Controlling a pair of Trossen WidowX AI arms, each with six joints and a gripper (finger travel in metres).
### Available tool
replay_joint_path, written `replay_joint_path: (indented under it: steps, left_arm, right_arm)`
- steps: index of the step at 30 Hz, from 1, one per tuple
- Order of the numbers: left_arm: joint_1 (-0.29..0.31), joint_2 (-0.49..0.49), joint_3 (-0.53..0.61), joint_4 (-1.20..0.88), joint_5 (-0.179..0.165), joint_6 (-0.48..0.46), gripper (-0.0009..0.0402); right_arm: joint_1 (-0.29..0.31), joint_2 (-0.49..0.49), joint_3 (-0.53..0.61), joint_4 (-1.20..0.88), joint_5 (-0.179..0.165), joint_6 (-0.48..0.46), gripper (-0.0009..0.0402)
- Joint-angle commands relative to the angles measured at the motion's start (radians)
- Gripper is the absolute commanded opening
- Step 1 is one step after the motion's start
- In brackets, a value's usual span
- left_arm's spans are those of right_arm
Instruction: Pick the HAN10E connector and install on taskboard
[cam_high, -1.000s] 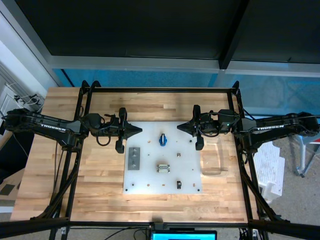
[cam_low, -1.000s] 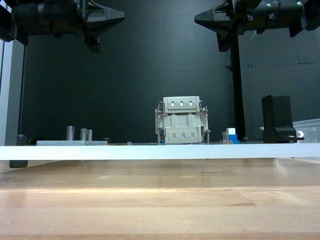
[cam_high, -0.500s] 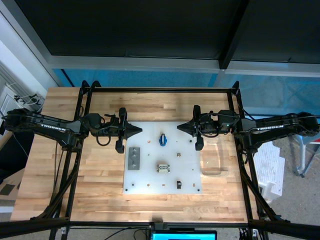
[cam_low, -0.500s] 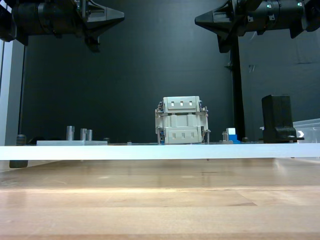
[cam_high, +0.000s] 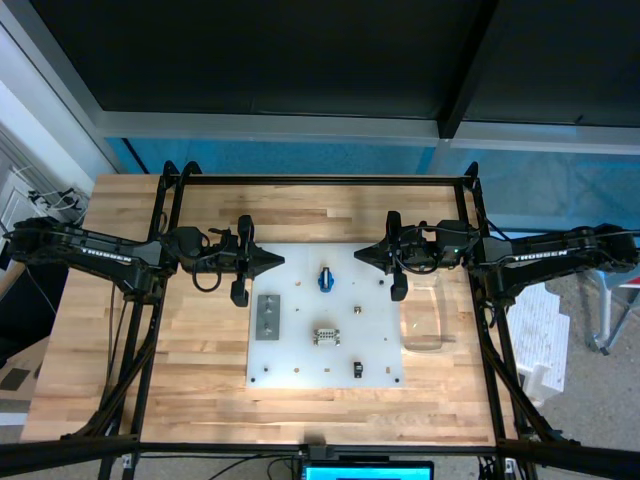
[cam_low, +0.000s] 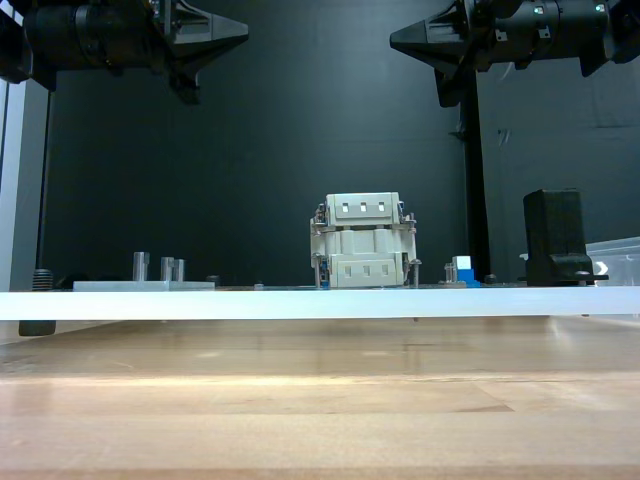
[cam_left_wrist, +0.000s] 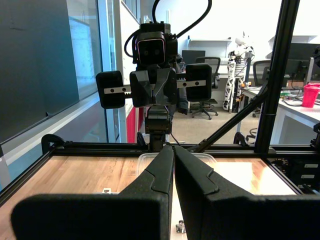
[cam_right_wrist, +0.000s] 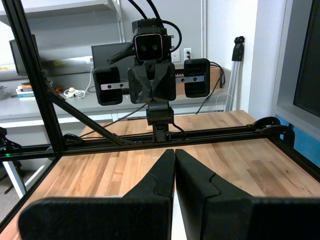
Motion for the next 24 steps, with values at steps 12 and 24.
replay_joint_path:
  steps: [12,24]
  left_arm:
    - [0.0,0.0,0.0,0.0,0.0,0.0,0.0001]
    - [0.0,0.0,0.0,0.0,0.0,0.0,0.0001]
  right_arm:
    - [0.003,0.0,-0.001,-0.001,0.0,-0.006,0.0]
    - [0.003,0.0,-0.001,-0.002,0.0,-0.005,0.0]
